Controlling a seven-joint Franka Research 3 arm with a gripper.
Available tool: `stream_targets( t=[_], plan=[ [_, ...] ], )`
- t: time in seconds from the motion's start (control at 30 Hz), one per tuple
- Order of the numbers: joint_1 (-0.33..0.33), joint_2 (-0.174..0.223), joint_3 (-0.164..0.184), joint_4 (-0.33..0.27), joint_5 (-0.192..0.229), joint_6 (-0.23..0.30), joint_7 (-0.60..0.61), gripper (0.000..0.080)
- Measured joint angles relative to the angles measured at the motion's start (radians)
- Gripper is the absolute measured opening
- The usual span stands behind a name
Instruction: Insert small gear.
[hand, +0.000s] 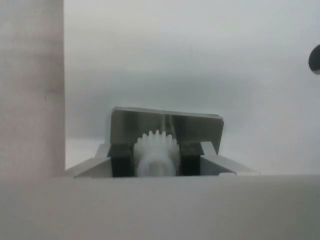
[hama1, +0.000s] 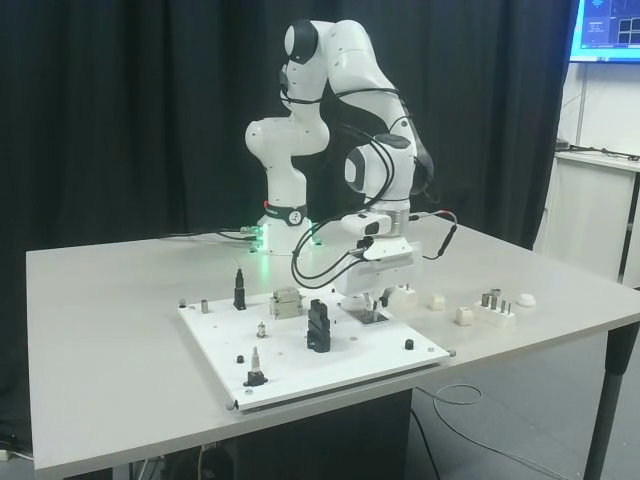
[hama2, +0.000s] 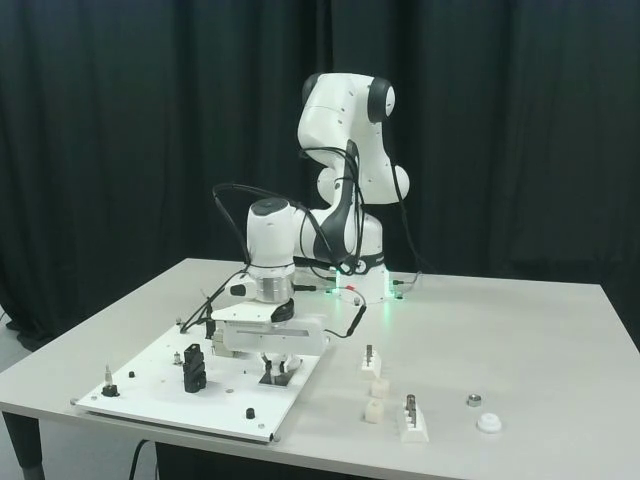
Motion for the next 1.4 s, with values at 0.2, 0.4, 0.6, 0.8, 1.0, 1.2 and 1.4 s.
stream_targets(
  t=[0.2,0.4,0.6,0.8,1.0,1.2,1.4],
  plan=[
    [-0.001,0.001,0.0,0.001,0.0,0.001,-0.004,0.0192],
    [-0.003,0.002,0.0,0.002,0.0,0.001,-0.01,0.0192],
    [-0.006,0.003,0.0,0.004,0.0,0.005,-0.015,0.0192],
    [-0.008,0.007,0.0,0.004,0.001,0.009,-0.018,0.0192],
    [-0.009,0.009,0.0,0.004,0.009,0.01,-0.024,0.0192],
    [-0.01,0.009,0.0,0.004,0.016,0.01,-0.037,0.0192],
    [-0.01,0.009,0.0,0.004,0.017,0.009,-0.051,0.0192]
  ],
)
